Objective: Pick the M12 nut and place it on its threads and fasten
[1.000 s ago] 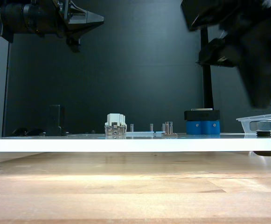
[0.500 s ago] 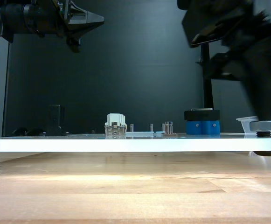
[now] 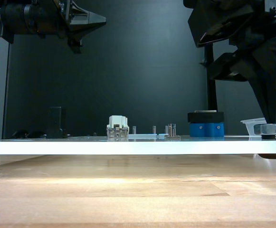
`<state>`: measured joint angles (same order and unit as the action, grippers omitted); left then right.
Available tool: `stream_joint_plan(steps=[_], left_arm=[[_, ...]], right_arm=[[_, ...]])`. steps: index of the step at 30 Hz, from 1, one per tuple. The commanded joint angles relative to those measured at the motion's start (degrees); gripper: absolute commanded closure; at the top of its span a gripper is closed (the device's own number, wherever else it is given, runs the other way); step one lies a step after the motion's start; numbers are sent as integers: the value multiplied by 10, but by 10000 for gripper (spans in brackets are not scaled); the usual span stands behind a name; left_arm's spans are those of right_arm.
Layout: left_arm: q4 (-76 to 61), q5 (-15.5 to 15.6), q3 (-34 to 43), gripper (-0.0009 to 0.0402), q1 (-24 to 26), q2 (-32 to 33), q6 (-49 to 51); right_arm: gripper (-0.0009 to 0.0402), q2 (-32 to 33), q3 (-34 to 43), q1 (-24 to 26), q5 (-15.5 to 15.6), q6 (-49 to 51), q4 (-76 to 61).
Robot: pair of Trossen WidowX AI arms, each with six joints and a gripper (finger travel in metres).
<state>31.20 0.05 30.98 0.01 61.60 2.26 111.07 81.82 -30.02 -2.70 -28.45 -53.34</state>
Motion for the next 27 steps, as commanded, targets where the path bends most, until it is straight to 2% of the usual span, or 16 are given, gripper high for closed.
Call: stream_joint_plan(steps=[1, 5, 8, 10, 13, 18, 22, 23, 27], left_arm=[[0, 0, 0, 393, 0, 0, 0], [0, 0, 0, 393, 0, 0, 0], [0, 0, 0, 393, 0, 0, 0], [0, 0, 0, 393, 0, 0, 0], [0, 0, 0, 393, 0, 0, 0], [0, 0, 0, 393, 0, 0, 0], [0, 0, 0, 393, 0, 0, 0], [0, 0, 0, 393, 0, 0, 0], [0, 0, 0, 393, 0, 0, 0]], right_arm=[[393, 1, 1, -1, -7, -13, 6], [393, 1, 1, -3, 21, -13, 14], [393, 0, 1, -4, 99, -5, 17], [393, 0, 1, -4, 130, 0, 16], [393, -1, 1, -4, 117, 4, 10], [393, -2, 1, -5, 31, 1, -4], [393, -2, 1, -6, -19, -8, -3], [394, -1, 1, -6, -26, -8, -3], [393, 1, 1, -7, -22, -7, 2]])
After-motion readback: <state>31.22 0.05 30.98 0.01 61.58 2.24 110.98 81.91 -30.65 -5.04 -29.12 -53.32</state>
